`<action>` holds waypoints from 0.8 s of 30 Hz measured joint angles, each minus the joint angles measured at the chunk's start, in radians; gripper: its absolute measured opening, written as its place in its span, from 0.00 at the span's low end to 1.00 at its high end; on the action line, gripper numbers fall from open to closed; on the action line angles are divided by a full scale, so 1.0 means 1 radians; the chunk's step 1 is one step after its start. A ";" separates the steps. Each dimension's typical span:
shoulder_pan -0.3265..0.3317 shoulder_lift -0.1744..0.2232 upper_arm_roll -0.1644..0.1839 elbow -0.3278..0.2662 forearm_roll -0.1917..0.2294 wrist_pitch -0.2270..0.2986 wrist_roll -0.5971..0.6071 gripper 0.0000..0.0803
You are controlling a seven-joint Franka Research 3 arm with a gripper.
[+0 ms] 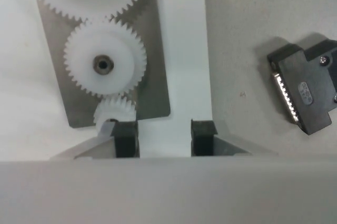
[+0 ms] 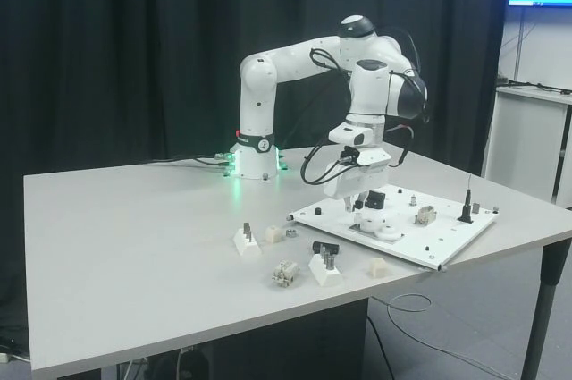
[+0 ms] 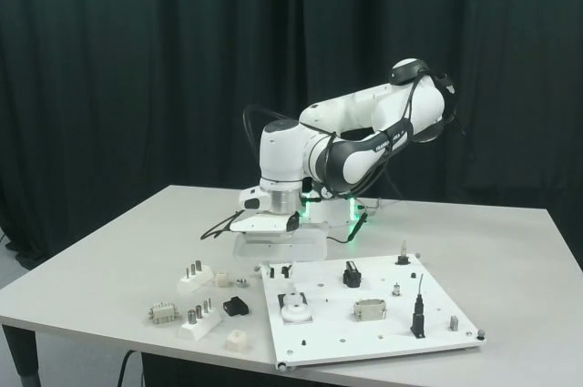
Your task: Insert small gear.
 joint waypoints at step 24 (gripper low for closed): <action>-0.001 0.001 0.021 0.002 0.002 0.028 0.011 0.22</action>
